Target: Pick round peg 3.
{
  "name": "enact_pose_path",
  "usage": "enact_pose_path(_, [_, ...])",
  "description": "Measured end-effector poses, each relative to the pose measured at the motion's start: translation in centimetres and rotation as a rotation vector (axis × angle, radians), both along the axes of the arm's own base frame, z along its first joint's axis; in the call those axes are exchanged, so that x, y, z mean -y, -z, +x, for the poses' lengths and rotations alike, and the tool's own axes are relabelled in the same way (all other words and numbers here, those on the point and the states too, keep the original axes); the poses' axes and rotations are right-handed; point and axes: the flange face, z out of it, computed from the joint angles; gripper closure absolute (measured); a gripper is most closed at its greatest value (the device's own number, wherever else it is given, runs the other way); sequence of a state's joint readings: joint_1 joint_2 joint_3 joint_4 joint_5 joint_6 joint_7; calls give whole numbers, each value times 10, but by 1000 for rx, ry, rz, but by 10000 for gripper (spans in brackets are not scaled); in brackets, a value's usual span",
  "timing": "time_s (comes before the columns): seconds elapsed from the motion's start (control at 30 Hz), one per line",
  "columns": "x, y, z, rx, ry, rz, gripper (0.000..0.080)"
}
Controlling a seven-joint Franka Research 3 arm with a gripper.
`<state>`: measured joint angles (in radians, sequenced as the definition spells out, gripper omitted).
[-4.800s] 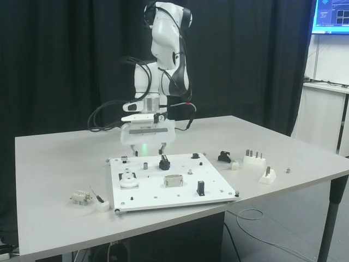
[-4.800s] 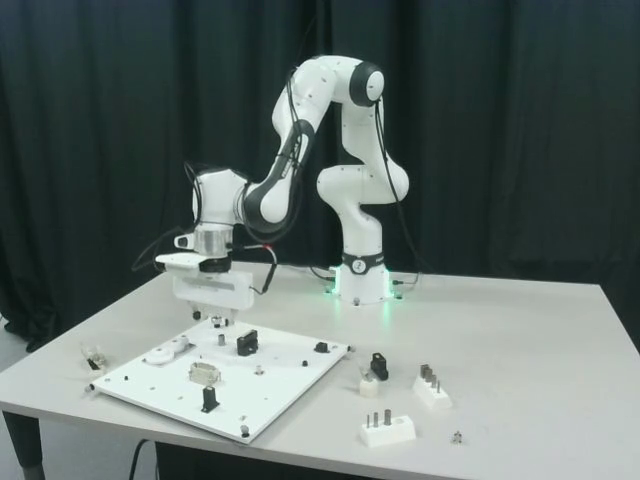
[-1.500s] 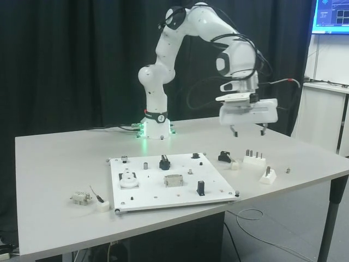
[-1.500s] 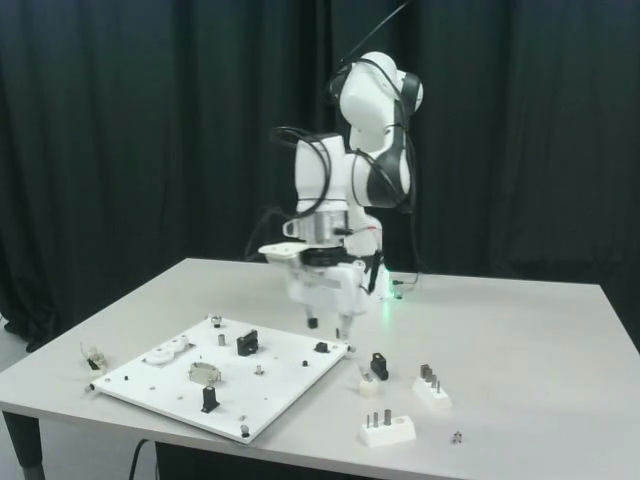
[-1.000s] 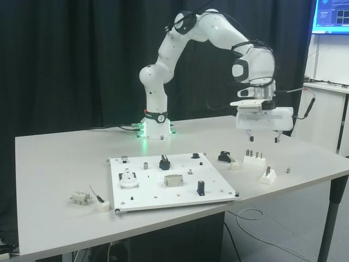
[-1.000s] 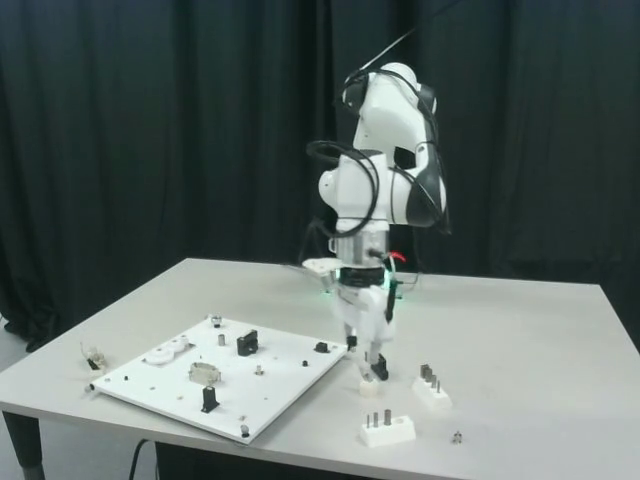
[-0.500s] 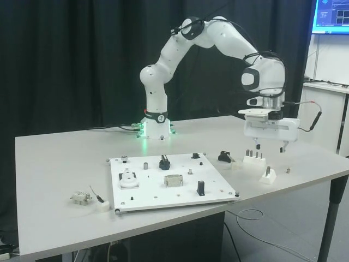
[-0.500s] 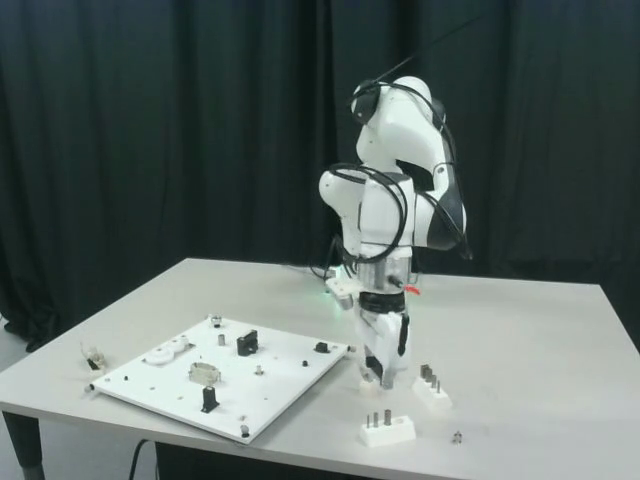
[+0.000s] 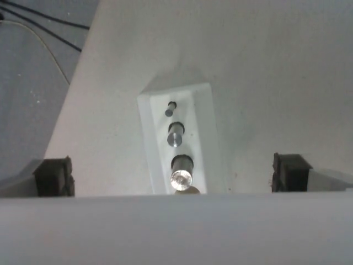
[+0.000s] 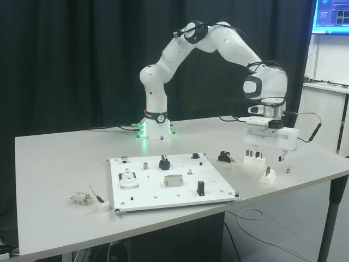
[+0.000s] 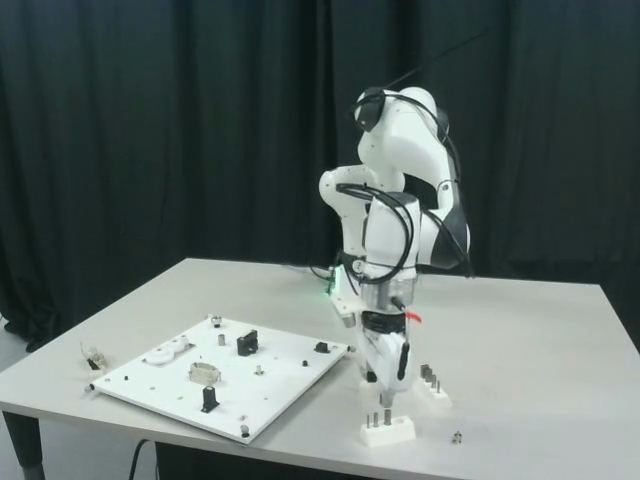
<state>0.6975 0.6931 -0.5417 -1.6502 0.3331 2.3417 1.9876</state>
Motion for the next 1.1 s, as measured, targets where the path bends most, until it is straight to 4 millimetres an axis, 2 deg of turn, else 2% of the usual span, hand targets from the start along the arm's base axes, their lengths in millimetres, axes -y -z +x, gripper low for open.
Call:
enact_pose_path(0.6, [-10, 39, 3, -41, -12, -2, 3])
enact_pose_path(1.1, [-12, 59, -1, -70, -18, 1, 3])
